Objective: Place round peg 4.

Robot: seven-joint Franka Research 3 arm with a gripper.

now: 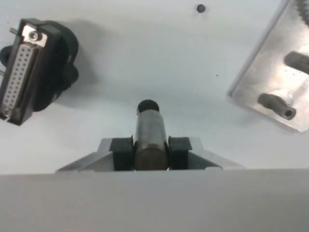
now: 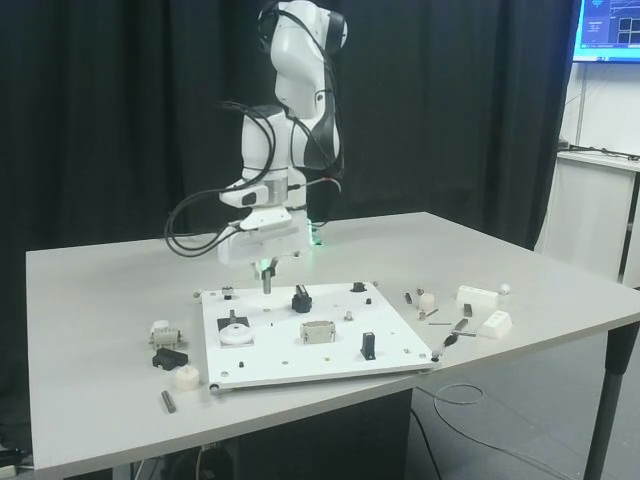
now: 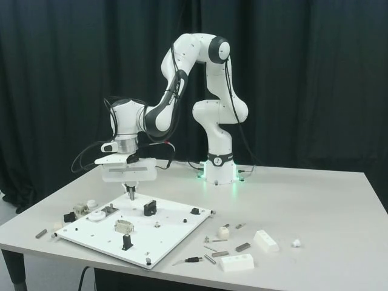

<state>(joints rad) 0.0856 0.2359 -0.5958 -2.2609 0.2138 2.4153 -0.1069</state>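
My gripper (image 1: 150,153) is shut on a grey metal round peg (image 1: 150,135), held upright between the two black pads (image 1: 121,153). The peg's lower end hangs just over a small black hole (image 1: 147,105) in the white board (image 1: 159,58). In the first room view the gripper (image 2: 266,270) holds the peg (image 2: 267,281) above the board's (image 2: 390,340) far left part. From the second room view the gripper (image 3: 131,189) and peg (image 3: 132,194) sit over the board's (image 3: 176,233) far edge.
On the board stand a black multi-pin connector (image 1: 29,72), a metal plate with two pins (image 1: 277,79), a black block (image 2: 300,299) and a white socket (image 2: 316,331). Loose pegs and white blocks (image 2: 482,309) lie on the grey table (image 2: 100,300) beside the board.
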